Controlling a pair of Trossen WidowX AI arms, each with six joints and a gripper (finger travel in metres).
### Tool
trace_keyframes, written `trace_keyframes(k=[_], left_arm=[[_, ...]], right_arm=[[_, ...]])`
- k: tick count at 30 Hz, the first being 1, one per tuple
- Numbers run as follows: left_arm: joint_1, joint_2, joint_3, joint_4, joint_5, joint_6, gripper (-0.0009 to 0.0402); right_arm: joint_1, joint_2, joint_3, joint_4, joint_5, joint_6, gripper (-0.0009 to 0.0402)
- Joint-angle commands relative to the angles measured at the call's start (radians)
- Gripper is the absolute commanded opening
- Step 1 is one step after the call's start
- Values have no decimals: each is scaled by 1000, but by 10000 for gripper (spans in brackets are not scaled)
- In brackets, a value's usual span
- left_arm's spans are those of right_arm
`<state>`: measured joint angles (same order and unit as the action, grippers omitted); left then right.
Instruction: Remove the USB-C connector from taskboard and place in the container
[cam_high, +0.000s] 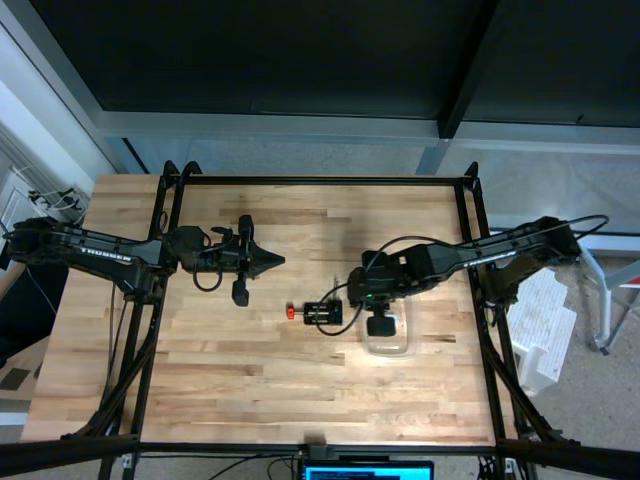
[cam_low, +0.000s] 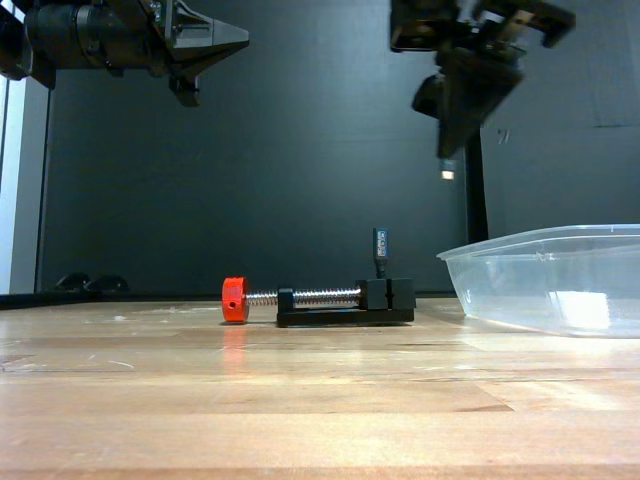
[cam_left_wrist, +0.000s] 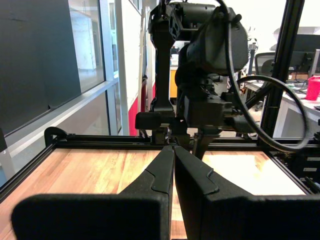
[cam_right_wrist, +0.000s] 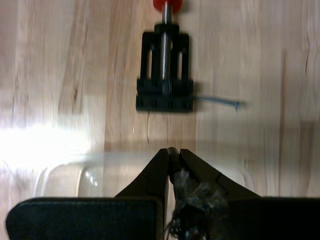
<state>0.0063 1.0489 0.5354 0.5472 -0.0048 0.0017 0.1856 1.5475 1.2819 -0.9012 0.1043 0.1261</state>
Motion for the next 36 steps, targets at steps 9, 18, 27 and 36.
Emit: trace_keyframes(k=[9,18,27,36], left_arm=[[0,0,0,0,0,0,0],[0,0,0,0,0,0,0],[0,0,0,0,0,0,0],[0,0,0,0,0,0,0]], right_arm=[[19,-148,-195,2,1,1,0],[32,-185,-288,25,8,8,0],[50,-182,-306,48,9,12,0],[55,-183,-306,50,9,29,88]])
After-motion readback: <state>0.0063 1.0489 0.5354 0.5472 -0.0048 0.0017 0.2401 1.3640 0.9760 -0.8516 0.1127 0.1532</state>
